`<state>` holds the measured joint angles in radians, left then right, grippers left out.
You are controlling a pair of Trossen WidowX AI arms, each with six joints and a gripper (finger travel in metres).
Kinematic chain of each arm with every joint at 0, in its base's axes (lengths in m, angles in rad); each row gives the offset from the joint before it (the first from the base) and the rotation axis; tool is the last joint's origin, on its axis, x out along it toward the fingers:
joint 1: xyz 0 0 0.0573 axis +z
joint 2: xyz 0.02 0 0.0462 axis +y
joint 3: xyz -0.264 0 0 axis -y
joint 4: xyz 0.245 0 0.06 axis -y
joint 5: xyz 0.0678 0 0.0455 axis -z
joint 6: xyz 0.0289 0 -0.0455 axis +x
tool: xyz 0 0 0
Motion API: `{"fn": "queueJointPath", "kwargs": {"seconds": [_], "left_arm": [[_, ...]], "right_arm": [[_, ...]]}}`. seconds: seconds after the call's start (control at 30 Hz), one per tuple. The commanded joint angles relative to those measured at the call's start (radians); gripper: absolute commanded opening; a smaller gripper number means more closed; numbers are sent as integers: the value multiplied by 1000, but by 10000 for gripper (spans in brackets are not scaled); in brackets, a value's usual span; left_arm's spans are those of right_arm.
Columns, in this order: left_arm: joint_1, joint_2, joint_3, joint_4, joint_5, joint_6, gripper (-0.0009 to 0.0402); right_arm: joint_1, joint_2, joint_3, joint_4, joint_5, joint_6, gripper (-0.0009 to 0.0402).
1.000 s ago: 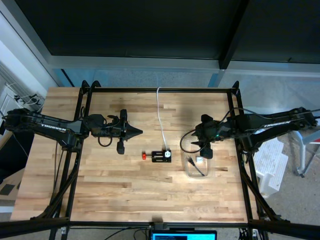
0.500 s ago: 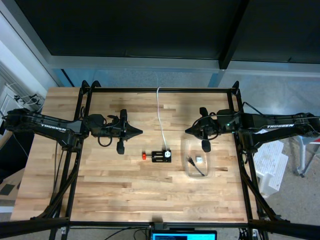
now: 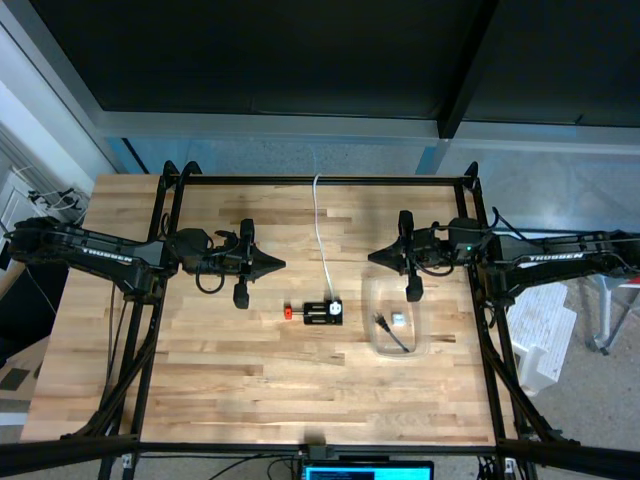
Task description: Remove the power plug from the receptacle and place in the container
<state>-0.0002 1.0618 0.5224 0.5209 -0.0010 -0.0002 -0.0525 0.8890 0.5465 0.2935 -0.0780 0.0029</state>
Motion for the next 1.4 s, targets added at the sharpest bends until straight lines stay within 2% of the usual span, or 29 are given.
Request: {"fn": "queueJointPath", "kwargs": {"seconds": [0.03, 0.23, 0.77, 0.87, 1.07, 1.4], "left_arm": [[0, 0, 0, 0, 0, 0, 0], [0, 0, 0, 0, 0, 0, 0], [0, 0, 0, 0, 0, 0, 0], [0, 0, 0, 0, 0, 0, 0], [0, 0, 0, 0, 0, 0, 0], [0, 0, 0, 0, 0, 0, 0]], "right_arm": [[0, 0, -35, 65, 0, 11, 0], [0, 0, -89, 138, 6, 15, 0], [0, 3, -92, 162, 8, 10, 0], [0, 9, -92, 171, 33, 4, 0], [1, 45, -92, 224, 26, 7, 0], [4, 51, -87, 223, 26, 10, 0]]}}
